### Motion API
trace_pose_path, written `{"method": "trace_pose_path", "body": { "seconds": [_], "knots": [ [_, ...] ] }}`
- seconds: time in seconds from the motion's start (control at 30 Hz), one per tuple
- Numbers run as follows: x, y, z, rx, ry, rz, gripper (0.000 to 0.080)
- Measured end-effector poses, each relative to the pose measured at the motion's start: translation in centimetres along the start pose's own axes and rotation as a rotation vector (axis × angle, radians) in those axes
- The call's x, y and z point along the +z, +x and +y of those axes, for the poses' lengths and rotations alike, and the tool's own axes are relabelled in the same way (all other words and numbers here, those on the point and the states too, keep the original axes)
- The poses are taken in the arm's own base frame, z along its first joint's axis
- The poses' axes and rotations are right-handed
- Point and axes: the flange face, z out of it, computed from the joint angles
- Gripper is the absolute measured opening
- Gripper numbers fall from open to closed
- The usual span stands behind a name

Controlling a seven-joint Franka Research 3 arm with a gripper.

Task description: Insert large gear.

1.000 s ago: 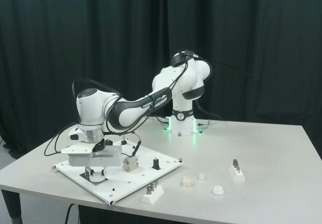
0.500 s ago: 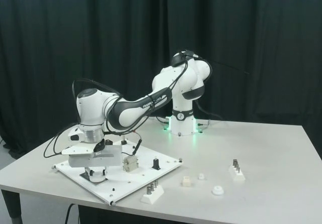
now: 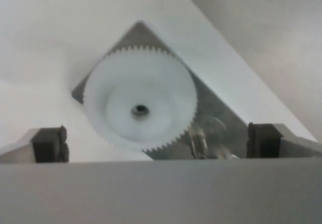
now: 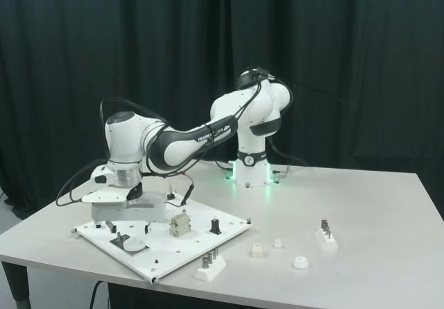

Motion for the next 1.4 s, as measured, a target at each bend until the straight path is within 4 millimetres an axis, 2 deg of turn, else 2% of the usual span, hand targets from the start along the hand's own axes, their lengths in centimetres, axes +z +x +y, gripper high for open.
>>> {"method": "trace_pose_path", "body": {
  "seconds": [0.2,0.5,1.4],
  "knots": [
    [-1.0,0.1,0.5,0.006,-0.01,0.014,0.0797],
    [-1.1,0.4,1.0,0.07,-0.015,0.032,0.0799],
    [1.9,1.2,2.2,0.128,0.005,0.054,0.08]
  ]
}}
